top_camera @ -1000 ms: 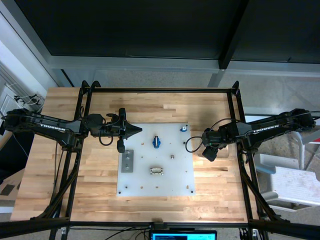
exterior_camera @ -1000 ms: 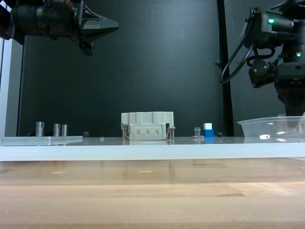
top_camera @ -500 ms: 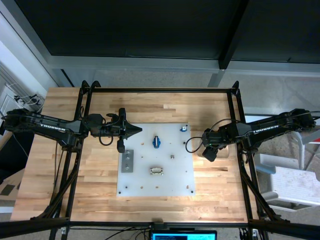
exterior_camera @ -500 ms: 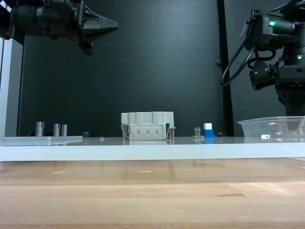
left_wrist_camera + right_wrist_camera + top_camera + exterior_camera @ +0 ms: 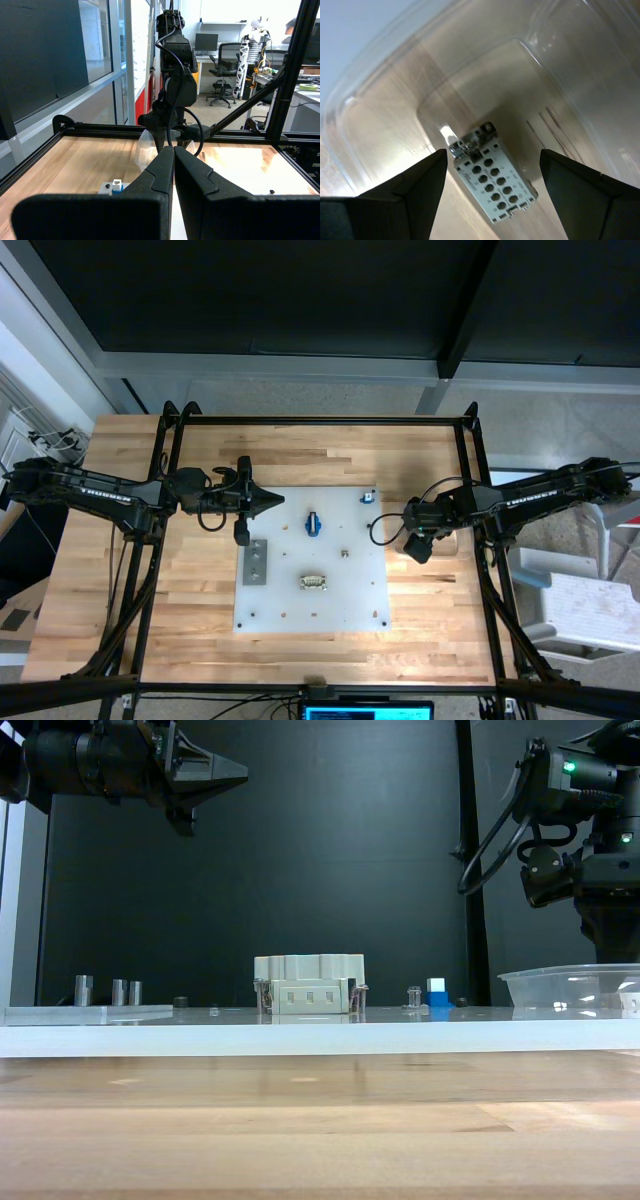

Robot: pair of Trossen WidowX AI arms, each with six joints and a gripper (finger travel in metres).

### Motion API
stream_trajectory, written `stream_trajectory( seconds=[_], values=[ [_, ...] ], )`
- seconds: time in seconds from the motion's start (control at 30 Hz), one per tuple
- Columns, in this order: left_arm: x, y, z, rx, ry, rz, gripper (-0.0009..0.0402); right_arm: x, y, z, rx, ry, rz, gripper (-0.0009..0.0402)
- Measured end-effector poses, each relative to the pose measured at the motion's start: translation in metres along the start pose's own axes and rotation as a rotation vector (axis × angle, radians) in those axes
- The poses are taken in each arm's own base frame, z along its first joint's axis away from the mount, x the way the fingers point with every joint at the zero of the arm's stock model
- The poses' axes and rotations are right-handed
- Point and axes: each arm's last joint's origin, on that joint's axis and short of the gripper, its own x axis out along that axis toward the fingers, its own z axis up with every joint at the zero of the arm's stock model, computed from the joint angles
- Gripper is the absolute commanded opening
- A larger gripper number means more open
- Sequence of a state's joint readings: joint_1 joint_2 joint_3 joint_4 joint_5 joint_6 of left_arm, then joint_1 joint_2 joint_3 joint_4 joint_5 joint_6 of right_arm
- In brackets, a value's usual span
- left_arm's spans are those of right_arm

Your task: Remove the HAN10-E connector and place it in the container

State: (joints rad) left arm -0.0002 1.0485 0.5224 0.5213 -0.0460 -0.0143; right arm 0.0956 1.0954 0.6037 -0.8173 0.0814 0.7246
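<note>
The left arm reaches inward, level and high above the counter; the left end effector (image 5: 276, 500) points toward the middle, fingers pressed together. The right arm bends in from its side; the right end effector (image 5: 418, 546) points down, fingers (image 5: 410, 185) spread wide.

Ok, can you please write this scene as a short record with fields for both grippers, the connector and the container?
left gripper: shut, high over the white board's far left corner
right gripper: open, above the container
HAN10-E connector: lying inside the container, not gripped
container: clear, on the table right of the white board
grey housing: on the white board
</note>
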Motion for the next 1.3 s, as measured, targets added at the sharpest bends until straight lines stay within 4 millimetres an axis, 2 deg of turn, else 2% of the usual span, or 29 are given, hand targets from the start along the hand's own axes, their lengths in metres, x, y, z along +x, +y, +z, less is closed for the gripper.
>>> stream_trajectory(
  seconds=[1.3],
  values=[
    [0.0001, 0.0, 0.0001, 0.0, 0.0, 0.0, 0.0, -0.0001, 0.0017, 0.002, 0.004, -0.023, 0.014, 0.0275]
  ],
)
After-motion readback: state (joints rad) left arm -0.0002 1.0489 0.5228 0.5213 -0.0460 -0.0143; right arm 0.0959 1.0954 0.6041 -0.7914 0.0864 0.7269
